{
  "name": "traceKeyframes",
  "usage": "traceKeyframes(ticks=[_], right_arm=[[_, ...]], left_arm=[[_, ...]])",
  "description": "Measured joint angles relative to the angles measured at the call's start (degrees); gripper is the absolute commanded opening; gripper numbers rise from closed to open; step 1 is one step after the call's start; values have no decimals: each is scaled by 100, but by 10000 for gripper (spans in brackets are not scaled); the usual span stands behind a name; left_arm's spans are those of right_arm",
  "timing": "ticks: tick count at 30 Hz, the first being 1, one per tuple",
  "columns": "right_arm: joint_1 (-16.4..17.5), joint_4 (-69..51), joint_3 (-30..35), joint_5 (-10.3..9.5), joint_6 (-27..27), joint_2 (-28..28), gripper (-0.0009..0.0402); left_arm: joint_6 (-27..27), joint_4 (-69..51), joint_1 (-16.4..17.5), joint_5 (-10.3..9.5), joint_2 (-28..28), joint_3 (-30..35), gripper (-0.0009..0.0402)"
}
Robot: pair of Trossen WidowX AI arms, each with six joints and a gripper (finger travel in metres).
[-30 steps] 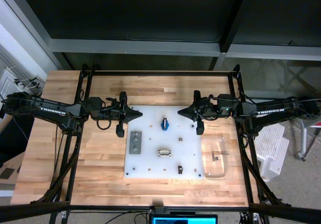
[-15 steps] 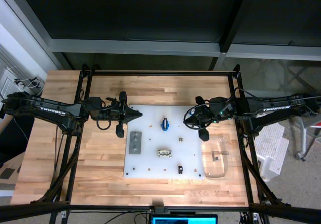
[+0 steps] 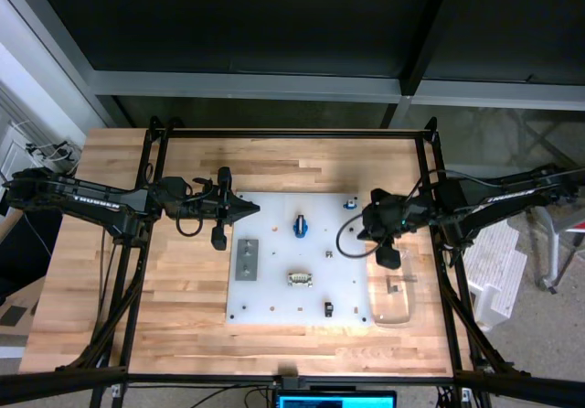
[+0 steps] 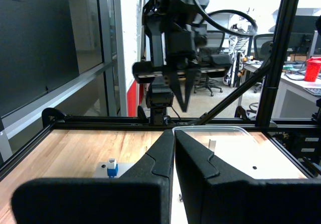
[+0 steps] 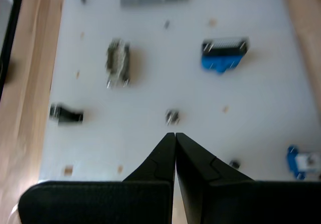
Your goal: Pick the 16mm bar and install on taskboard
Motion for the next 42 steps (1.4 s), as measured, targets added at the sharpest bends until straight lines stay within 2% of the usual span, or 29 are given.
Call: traceKeyframes(ticks=[7,10,19,34,42], right_arm=[[507,-721,173,13,409,258,0],[741,-973,177,129,629,280,0],[1580,-1532,177,280,1292,518,0],[2723,-1873,175,282,2194,920,0],[3169,-1884,170,282,2680,1174,1]], left_arm=[[-2,0,0,0,0,0,0],[0,0,0,2,0,-2,0],[-2,0,0,0,0,0,0],[0,0,0,0,0,-2,0],[0,0,0,0,0,-2,0]])
